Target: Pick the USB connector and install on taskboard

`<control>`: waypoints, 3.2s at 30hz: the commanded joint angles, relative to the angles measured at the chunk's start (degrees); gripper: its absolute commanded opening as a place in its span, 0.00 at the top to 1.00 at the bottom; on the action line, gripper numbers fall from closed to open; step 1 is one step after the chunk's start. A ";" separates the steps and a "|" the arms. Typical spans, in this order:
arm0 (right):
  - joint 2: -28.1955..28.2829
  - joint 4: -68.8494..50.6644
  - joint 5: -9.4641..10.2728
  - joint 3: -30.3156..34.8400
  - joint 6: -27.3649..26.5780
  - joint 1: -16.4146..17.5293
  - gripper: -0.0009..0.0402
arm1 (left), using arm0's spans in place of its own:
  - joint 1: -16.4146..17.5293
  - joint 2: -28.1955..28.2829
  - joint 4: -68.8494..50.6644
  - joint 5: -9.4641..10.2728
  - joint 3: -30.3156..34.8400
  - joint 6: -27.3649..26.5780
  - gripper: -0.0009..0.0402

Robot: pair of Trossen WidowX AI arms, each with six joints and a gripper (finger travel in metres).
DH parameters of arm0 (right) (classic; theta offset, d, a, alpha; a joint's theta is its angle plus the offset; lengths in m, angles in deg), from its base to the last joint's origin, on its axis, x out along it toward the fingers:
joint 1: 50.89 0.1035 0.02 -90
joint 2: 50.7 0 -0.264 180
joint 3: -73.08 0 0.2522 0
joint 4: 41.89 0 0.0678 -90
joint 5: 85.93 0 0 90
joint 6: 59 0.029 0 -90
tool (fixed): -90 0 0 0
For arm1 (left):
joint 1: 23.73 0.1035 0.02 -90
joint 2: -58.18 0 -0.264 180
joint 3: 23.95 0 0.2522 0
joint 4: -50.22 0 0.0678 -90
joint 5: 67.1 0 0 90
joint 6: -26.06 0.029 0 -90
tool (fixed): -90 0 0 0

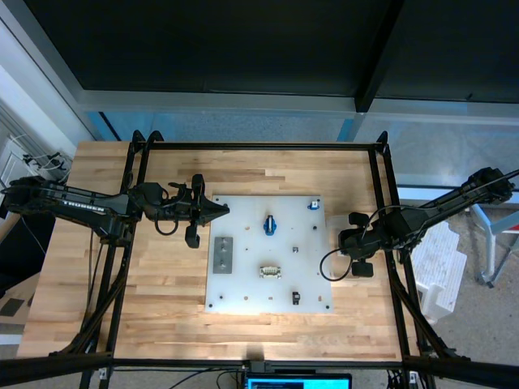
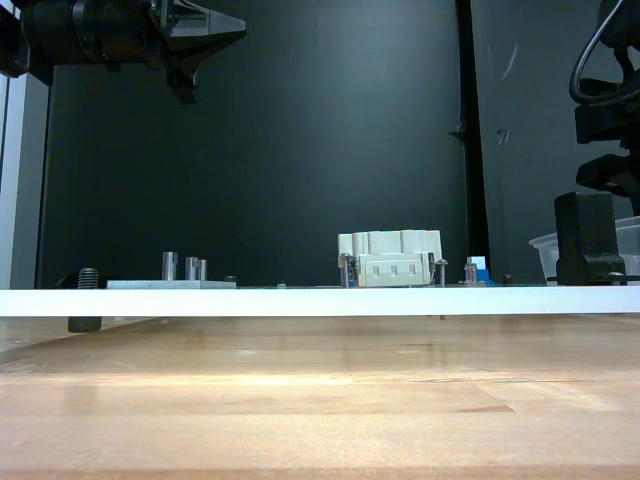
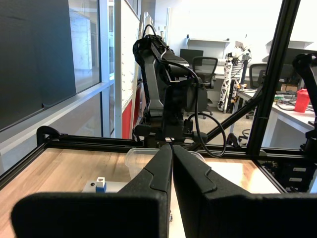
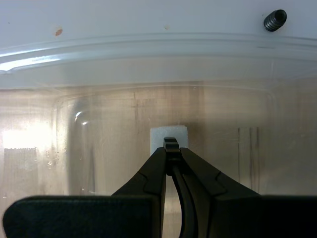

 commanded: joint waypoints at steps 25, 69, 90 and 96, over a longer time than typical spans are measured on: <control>-1.07 -3.56 0.02 2.21 -0.24 1.55 0.98 | 0.00 0.02 0.02 -0.02 0.00 0.02 0.98; 33.46 -15.61 0.00 45.68 6.58 7.61 0.98 | 0.00 0.02 0.02 -0.02 0.02 0.02 0.98; 46.56 -15.37 1.53 57.02 8.81 10.08 0.98 | 0.00 0.02 0.02 -0.02 0.02 0.02 0.98; 48.89 -15.08 1.55 58.16 8.79 10.03 0.98 | 0.00 0.02 0.02 -0.02 0.00 0.02 0.98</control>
